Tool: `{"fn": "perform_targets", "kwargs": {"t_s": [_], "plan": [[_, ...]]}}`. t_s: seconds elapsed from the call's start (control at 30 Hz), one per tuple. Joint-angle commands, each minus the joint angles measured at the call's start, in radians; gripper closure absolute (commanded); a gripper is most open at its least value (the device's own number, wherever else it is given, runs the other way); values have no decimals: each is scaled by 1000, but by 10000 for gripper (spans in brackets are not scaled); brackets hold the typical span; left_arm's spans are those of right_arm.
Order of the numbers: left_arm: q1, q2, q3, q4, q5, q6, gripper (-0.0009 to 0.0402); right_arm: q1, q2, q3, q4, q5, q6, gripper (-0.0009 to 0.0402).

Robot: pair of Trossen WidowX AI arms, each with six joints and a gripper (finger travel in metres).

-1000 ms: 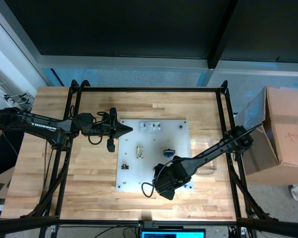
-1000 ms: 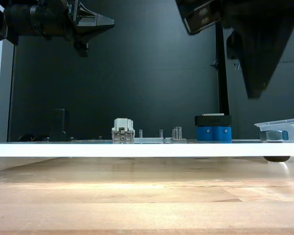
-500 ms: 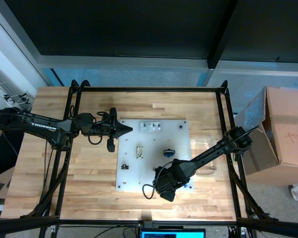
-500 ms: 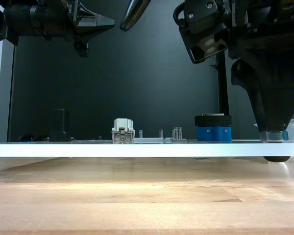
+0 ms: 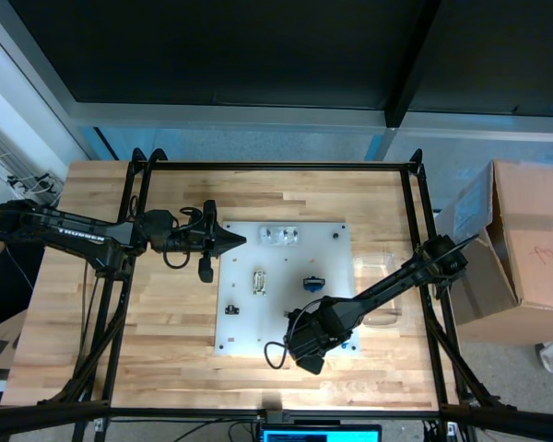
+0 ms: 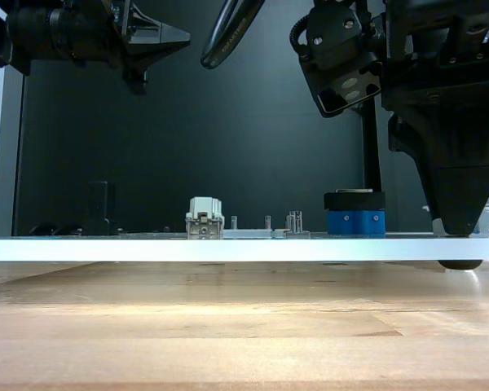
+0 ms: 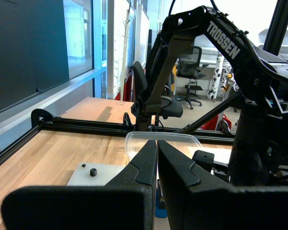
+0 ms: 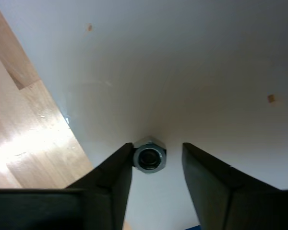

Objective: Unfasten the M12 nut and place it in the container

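Note:
The small silver nut (image 8: 150,157) sits low on the white board (image 8: 192,72), on its stud with no ribs showing. My right gripper (image 8: 156,149) points down over it, open, with one finger (image 8: 116,172) touching the nut and the other finger (image 8: 206,172) a small gap away. In the low view the right gripper (image 6: 459,230) hides the nut near the board's near right edge (image 5: 336,343). The clear container (image 5: 383,318) lies just right of the board, and I see no nut in it. My left gripper (image 5: 238,240) hovers shut above the board's far left edge.
A blue and black block (image 6: 354,220) and a white connector (image 6: 204,220) stand on the board. A black frame rail (image 5: 415,198) borders the table. A cardboard box (image 5: 525,249) sits off the table's right side. In the left wrist view the container (image 7: 163,141) shows beyond the shut fingers.
The right gripper has come down from above the board to stand astride the nut, which it now hides in the low view. The left arm has not moved.

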Motion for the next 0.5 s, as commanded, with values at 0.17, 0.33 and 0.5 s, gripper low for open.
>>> {"fn": "perform_targets", "kwargs": {"t_s": [0.17,0.33,0.5], "plan": [[0,0,0,0,0,0,393,0,0,-1,-5,-11,-56,357],[0,0,0,0,0,0,393,0,0,0,-6,-39,-248,396],[0,0,0,0,0,0,393,0,0,-1,-7,-40,-583,383]]}}
